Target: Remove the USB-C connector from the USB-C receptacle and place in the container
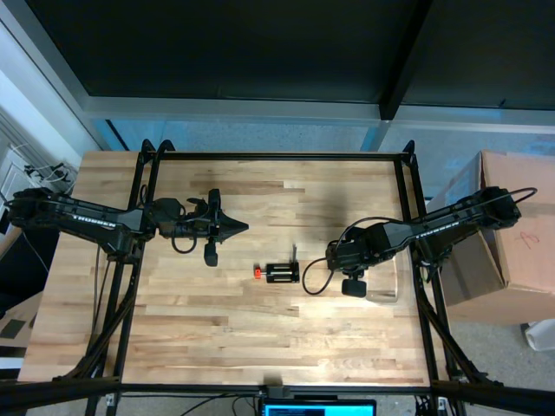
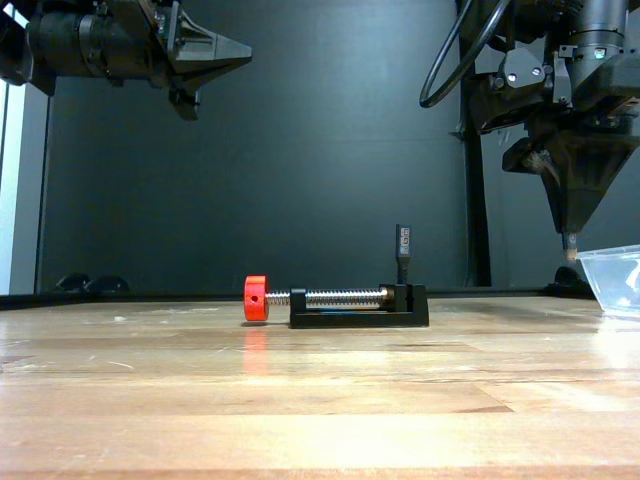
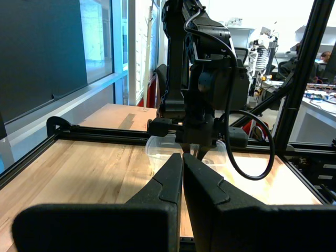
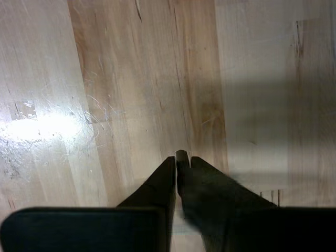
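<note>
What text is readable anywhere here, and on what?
"TROSSEN": white lettering on the left arm.
Lettering on the right arm: cannot be read.
Red mark on the cardboard box: not legible.
Pale label on the upright black part in the clamp: too small to read.
Grippers carry no text: left gripper shut, high over the table; right gripper shut on the USB-C connector, above the container.

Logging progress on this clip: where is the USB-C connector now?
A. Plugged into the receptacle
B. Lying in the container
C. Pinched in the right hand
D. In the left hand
C: the right hand, by the container, pinches the USB-C connector at its tip; the left hand, shut, hangs high at left.
</note>
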Controlling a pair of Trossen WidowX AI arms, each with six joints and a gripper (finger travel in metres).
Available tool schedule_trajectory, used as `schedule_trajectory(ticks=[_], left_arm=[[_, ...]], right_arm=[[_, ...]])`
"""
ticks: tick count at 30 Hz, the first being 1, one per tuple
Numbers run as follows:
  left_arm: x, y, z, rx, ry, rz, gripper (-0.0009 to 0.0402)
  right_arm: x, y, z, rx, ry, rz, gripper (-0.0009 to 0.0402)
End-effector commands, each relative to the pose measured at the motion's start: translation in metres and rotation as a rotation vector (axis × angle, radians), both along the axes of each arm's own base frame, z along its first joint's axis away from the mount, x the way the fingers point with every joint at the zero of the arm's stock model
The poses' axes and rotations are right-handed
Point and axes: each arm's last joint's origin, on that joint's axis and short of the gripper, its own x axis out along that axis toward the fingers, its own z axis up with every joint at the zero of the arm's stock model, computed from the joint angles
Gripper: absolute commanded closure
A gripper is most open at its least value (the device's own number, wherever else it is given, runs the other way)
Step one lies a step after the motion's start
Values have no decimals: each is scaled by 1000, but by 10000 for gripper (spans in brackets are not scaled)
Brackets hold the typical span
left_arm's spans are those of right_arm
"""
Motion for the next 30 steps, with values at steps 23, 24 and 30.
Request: schedule_trajectory(ticks=[23,24,30], left_arm=[[0,0,0,0,0,0,393],[0,0,0,0,0,0,393],[0,0,0,0,0,0,393]], right_arm=[[0,1,0,19,7,2,153],[0,2,0,47,14,41,153],[2,4,12,55,15,283,153]])
